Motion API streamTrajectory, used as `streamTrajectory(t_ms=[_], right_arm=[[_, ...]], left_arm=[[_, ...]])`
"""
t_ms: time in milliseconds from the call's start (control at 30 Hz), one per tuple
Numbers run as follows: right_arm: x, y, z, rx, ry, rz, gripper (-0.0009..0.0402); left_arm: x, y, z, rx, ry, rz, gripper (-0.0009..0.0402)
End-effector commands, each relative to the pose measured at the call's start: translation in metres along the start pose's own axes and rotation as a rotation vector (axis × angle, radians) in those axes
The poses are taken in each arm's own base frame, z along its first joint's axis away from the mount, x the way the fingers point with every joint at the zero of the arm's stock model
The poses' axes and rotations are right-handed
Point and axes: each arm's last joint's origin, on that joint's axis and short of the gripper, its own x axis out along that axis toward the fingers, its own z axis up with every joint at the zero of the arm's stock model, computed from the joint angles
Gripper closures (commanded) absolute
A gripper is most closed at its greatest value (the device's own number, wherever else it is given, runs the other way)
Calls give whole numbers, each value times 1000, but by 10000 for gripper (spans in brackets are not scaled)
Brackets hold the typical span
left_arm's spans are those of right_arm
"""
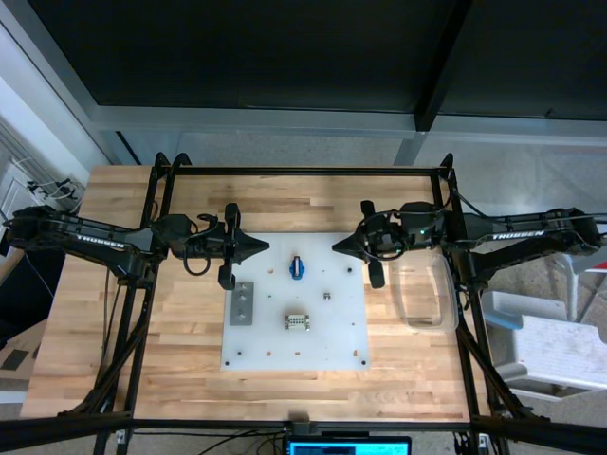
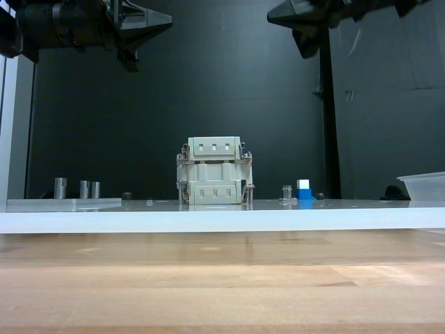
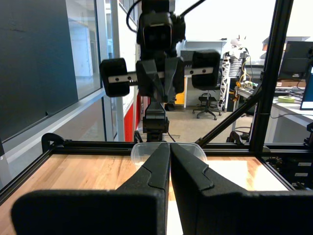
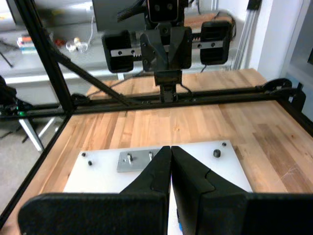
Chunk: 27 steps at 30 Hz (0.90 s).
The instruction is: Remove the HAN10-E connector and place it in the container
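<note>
The HAN10-E connector (image 1: 298, 322) (image 2: 213, 171), a small grey-beige block, stands on the white board (image 1: 332, 341) near its front middle. The container (image 1: 424, 294) (image 2: 424, 185) (image 3: 142, 150), a clear tub, rests on the table right of the board. My left gripper (image 1: 266, 246) (image 2: 169, 24) (image 3: 170, 147) hovers shut over the board's back left edge, high above the surface. My right gripper (image 1: 335, 245) (image 2: 270, 14) (image 4: 170, 148) hangs shut over the board's back right part, facing the left one. Neither holds anything.
A small blue upright connector (image 1: 297, 267) (image 2: 303, 191) stands at the board's back middle. A flat grey metal plate (image 1: 244, 303) (image 4: 139, 160) with pegs lies on the board's left side. A black frame (image 1: 303, 172) surrounds the table.
</note>
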Motion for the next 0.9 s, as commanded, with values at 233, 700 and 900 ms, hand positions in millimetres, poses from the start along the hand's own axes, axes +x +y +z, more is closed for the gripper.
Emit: streamTrajectory(t_ms=[233,700,900], right_arm=[[17,16,26,16,229,21,393],[59,38,45,3,587,18,393],[77,47,45,-14,676,24,393]], left_arm=[[0,0,0,0,0,0,393],[0,0,0,0,1,0,393],[0,0,0,0,0,0,393]])
